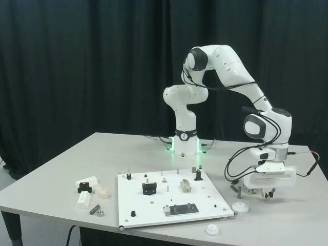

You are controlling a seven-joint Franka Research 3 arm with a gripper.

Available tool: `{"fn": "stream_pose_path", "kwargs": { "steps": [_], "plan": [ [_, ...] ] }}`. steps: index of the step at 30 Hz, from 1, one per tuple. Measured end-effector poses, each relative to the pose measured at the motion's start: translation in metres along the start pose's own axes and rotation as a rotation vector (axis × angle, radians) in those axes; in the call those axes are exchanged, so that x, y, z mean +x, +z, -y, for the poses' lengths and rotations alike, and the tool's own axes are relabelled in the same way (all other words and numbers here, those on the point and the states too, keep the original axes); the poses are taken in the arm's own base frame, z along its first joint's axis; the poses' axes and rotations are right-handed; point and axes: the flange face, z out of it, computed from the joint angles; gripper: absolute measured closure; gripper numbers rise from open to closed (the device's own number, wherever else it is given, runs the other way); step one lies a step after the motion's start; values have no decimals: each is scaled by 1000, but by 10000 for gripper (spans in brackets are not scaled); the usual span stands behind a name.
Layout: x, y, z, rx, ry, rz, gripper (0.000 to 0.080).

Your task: Place BNC.

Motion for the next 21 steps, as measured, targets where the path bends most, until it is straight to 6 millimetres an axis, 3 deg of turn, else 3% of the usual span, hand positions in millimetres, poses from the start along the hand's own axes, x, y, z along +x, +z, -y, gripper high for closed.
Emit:
{"fn": "stream_pose_path", "kwargs": {
  "steps": [3,4,9,10,19,20,21],
  "plan": [
    [1,1,1,1,5,1,680],
    [2,1,1,1,7,1,480],
    [4,0,1,2,10,-2,480],
    [5,0,1,3,11,-3,175],
    [14,-9,4,9,38,-4,175],
    [16,-10,5,8,42,-3,11],
    [17,-13,5,6,45,-2,11]
  ]
}}
